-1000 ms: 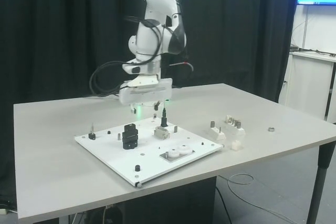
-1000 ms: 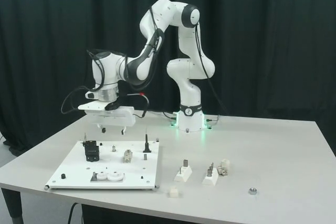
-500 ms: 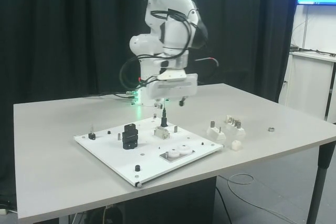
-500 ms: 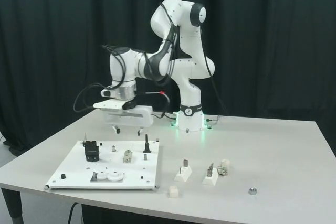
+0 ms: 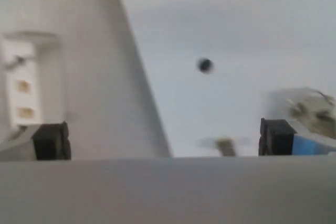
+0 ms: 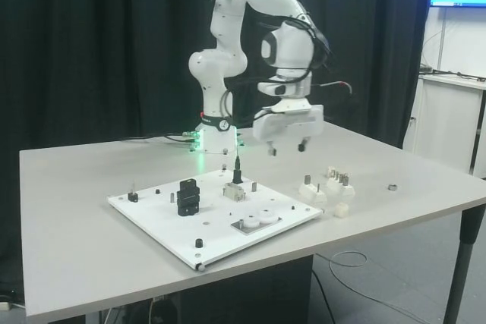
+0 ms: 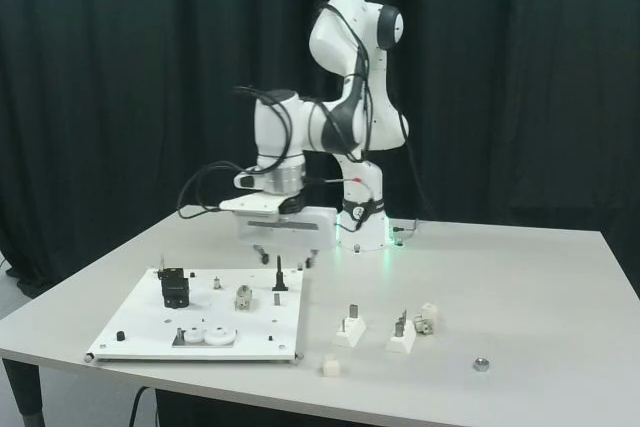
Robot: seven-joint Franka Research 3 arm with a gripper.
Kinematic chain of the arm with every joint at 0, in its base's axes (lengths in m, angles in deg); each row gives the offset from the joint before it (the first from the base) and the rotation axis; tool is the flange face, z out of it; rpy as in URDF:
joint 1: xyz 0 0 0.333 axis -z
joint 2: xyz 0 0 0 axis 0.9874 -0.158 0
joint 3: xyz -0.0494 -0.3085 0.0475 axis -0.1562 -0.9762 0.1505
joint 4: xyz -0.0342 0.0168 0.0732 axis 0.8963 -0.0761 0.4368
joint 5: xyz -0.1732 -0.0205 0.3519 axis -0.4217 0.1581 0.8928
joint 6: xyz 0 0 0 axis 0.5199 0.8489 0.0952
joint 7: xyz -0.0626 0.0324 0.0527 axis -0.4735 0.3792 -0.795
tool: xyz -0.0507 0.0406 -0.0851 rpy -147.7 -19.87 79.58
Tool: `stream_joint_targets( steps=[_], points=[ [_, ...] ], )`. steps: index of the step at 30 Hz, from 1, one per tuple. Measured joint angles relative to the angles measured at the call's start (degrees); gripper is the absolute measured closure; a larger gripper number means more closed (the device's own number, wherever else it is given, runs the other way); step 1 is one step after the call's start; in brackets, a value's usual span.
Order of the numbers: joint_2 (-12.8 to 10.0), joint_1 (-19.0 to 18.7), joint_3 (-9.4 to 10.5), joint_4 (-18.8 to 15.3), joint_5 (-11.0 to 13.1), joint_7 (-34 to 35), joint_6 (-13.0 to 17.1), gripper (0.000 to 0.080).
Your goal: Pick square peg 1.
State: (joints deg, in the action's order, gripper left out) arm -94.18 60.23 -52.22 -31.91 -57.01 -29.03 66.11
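Second room view shows the grey table (image 7: pixel 520 267) carrying the white arm (image 7: pixel 340 127), which reaches out over the far edge of the white board (image 7: pixel 140 307). The gripper (image 7: pixel 285 255) hangs well above that edge. In the wrist view its black fingertips (image 5: pixel 50 141) stand wide apart with nothing between them, so the jaws are spread and empty. The square peg 1 (image 7: pixel 352 312) is, as I judge it, the short grey post standing upright in the small white holder (image 7: pixel 348 333) on the bare table just beside the board's near corner, well apart from the gripper. To do this step well, the arm should travel across at its present height, clear of the tall black pin (image 7: pixel 278 275). It should then centre over the peg, square the fingers to its flat faces, and descend straight before closing.
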Motion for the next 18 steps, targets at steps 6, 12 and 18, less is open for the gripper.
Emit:
stream_joint_targets(
  steps=[6,12,18],
  points=[
    [-0.74,-1.27,2.12,0.0,0.3,4.45,3.68,0.0003],
    [-2.43,-1.83,4.14,0.01,0.52,7.59,7.43,0.0003],
    [-4.63,-1.97,6.03,0.14,0.89,10.54,10.18,0.0003]
  ],
)
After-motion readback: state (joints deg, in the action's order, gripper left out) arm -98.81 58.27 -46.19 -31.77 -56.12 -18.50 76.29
